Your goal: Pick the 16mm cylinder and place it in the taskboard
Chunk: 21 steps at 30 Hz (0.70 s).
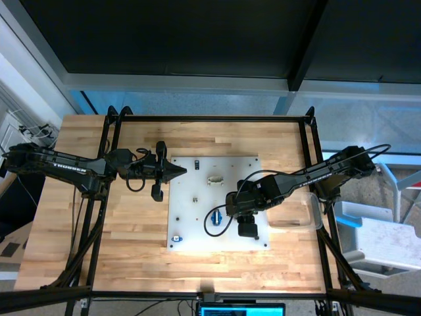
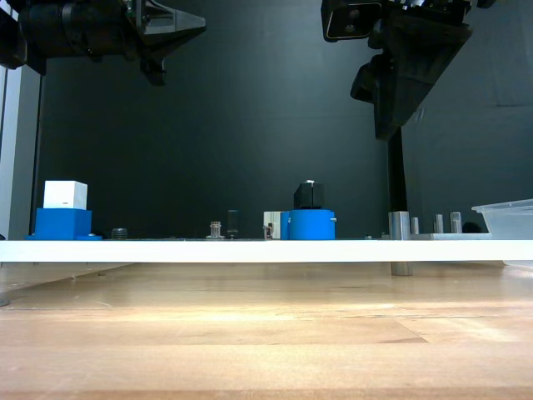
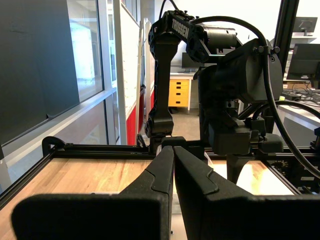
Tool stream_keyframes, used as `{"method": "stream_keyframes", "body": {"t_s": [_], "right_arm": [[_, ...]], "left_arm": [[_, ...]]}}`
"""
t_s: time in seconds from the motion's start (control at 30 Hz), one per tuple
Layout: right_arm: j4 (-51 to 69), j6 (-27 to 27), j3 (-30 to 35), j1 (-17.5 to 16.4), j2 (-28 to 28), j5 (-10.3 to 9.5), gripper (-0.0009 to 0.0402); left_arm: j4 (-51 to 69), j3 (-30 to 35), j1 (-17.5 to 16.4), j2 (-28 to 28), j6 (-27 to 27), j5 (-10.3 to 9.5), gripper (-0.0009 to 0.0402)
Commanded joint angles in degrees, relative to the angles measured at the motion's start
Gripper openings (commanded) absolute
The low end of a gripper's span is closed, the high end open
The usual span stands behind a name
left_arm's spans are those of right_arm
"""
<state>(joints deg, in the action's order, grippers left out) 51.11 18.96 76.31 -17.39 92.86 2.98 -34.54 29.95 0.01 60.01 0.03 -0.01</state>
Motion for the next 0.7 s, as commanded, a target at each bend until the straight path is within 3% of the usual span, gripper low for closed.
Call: {"method": "stream_keyframes", "body": {"t_s": [0.03,0.7], "right_arm": [[-0.07,0.00,0.00,0.00,0.02,0.00,0.0153],[-0.55,0.00,0.00,0.00,0.02,0.00,0.0153]], "left_arm": [[0.00,0.00,-0.02,0.00,0.02,0.02,0.0000],[0.00,0.00,-0.02,0.00,0.02,0.00,0.0000]]}}
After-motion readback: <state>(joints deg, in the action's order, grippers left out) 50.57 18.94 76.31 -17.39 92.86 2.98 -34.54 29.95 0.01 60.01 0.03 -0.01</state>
